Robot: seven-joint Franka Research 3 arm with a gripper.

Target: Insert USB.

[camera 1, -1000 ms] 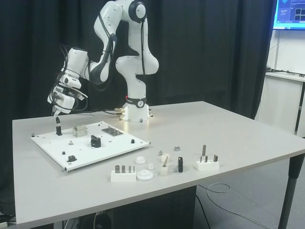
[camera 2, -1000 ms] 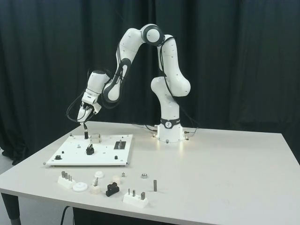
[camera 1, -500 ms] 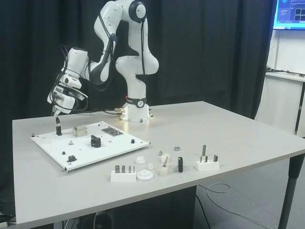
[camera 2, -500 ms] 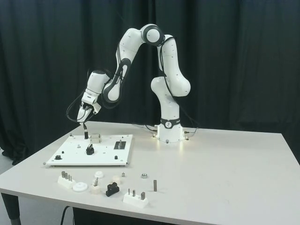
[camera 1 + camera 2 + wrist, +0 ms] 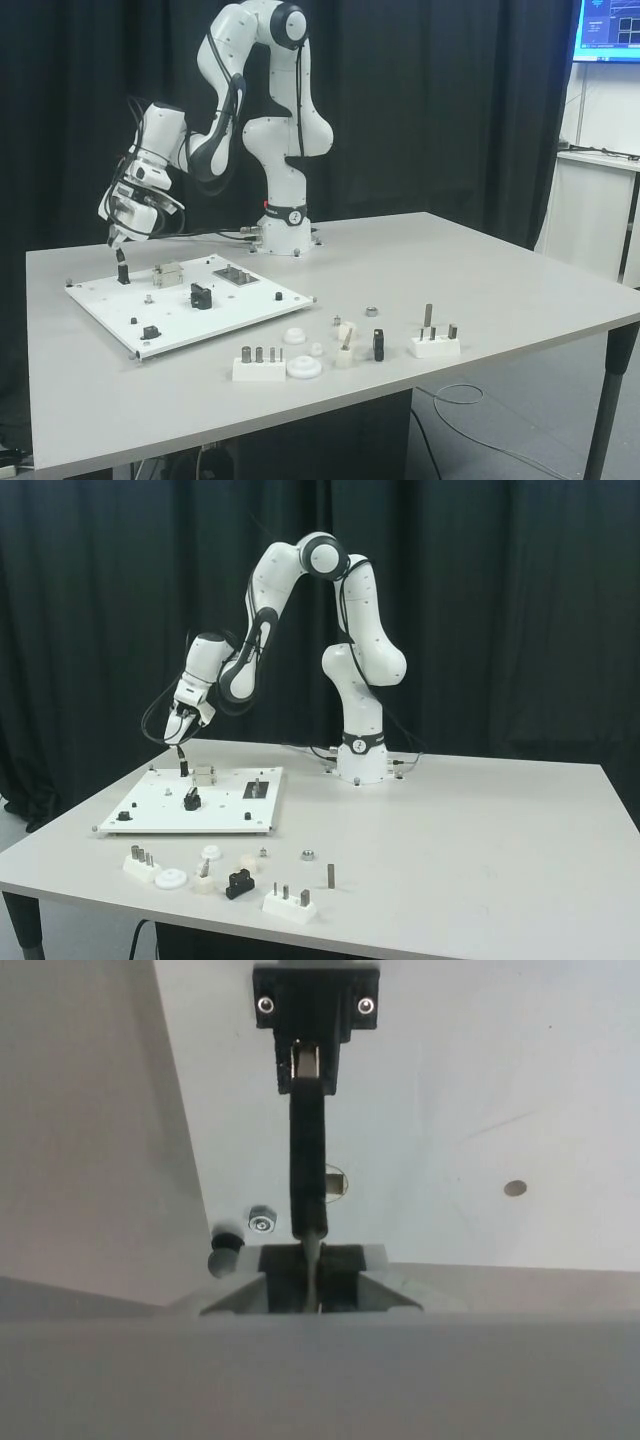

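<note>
Change: since a second ago the gripper [image 5: 119, 240] has been raised slightly above the socket [image 5: 123, 273]; nothing else on the table [image 5: 480, 270] has been moved.
Arm: the white arm [image 5: 300, 590] is bent over and down to the far corner of the board [image 5: 225, 815].
Fingers: closed on the USB plug [image 5: 307, 1165]; the black plug is seen pinched between the two fingers [image 5: 285, 1260] in the wrist view.
USB plug: held upright, its tip just above the socket's opening, apart from it in the room views; in the wrist view it is lined up with the slot.
Socket: a black block [image 5: 316, 1005] fixed with two screws to the white board [image 5: 480, 1110], near its corner.
Board: other small fixtures are carried on it, among them a black block [image 5: 200, 295] near the middle.
Nut: a small nut [image 5: 262, 1223] is seen at the board's corner, with a black foot [image 5: 224, 1251] beside it.
Table front: white holders with pegs [image 5: 258, 365] and loose parts are laid out well apart from the gripper.
</note>
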